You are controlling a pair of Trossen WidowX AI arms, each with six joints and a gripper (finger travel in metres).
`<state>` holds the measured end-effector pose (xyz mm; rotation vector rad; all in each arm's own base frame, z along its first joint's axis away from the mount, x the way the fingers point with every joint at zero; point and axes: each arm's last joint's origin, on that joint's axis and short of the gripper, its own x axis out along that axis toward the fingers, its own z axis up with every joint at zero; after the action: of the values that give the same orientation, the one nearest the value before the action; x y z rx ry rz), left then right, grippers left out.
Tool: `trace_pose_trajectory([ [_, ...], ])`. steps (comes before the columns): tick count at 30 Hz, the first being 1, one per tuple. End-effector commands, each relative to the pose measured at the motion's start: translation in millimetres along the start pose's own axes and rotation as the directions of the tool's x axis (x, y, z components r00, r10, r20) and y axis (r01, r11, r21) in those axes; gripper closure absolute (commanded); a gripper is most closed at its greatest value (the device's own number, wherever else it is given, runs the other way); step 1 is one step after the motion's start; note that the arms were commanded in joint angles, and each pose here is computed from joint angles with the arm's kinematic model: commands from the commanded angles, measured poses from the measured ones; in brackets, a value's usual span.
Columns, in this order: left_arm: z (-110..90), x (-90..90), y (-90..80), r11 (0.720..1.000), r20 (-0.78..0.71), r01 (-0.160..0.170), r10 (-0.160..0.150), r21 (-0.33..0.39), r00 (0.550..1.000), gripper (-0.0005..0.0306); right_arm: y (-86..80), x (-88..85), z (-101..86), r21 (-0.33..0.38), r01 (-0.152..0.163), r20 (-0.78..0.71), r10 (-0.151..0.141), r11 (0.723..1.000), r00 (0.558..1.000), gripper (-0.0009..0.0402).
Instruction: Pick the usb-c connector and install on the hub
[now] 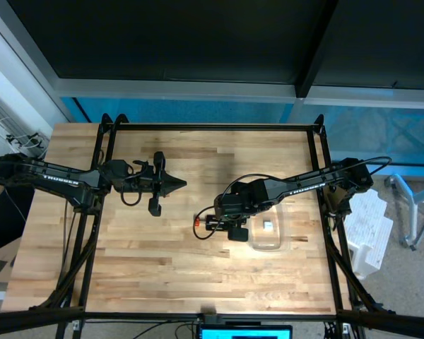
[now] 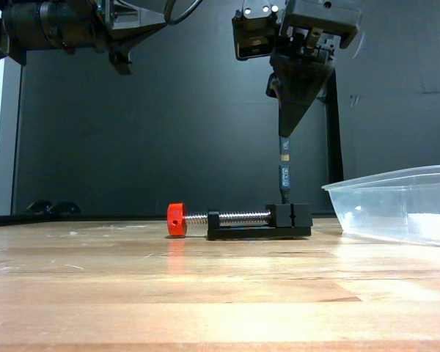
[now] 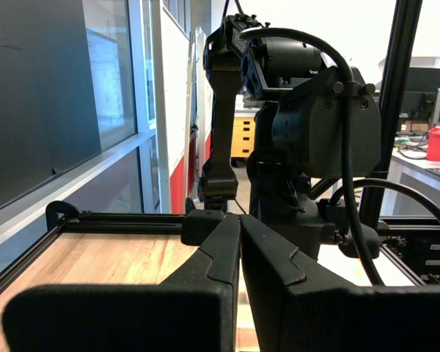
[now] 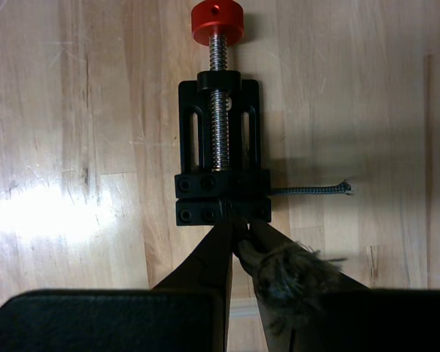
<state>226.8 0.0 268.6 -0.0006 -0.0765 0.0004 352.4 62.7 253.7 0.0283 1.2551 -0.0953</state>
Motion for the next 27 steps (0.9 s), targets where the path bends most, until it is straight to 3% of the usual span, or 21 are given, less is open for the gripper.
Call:
trace_pose_trajectory([
  [1, 0.0, 0.0, 0.1, 1.0, 0.0, 0.0, 0.0, 0.0, 1.0, 0.03, 0.0, 1.1, -1.0, 0.0, 0.001, -0.005, -0.001, 1.0, 1.0, 0.0393],
  [27, 0.0, 0.0, 0.0, 1.0, 0.0, 0.0, 0.0, 0.0, 1.0, 0.03, 0.5, 8.3, -3.3, 0.029, -0.01, 0.0, 0.01, 1.0, 1.0, 0.0393],
])
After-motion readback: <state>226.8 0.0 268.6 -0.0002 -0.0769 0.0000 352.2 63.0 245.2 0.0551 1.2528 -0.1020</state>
